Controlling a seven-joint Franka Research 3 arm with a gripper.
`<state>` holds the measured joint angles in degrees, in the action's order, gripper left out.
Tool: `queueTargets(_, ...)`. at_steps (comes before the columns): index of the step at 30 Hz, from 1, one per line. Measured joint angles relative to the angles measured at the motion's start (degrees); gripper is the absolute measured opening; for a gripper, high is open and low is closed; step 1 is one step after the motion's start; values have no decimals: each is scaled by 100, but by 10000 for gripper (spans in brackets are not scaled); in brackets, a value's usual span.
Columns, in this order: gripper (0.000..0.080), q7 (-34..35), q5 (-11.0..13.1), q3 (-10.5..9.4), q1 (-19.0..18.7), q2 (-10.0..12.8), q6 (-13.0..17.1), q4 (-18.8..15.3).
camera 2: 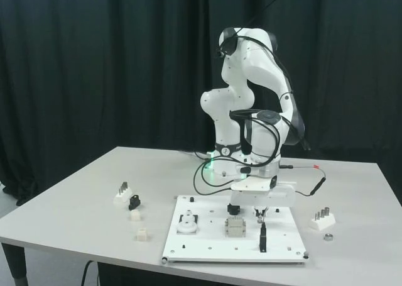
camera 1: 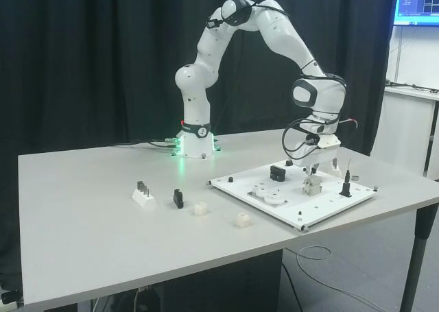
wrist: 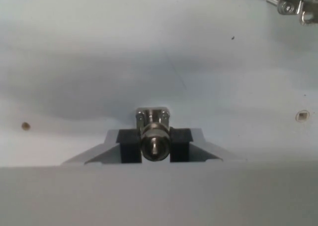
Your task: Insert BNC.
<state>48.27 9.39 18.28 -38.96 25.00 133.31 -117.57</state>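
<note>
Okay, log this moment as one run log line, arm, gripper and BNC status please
arm: over white board | gripper: shut on BNC connector | insertion: not yet done

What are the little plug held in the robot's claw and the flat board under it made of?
The BNC plug looks like shiny bare metal, judging by its bright glints. The board seems a smooth white panel, perhaps plastic or painted metal; that can't be told.
</note>
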Motion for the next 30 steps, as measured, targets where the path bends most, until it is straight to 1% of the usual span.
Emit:
queueTargets(23, 117, -135, -48, -5, 76, -25, -17, -26)
queueTargets(30, 117, -152, -46, -58, 109, -51, -16, -49)
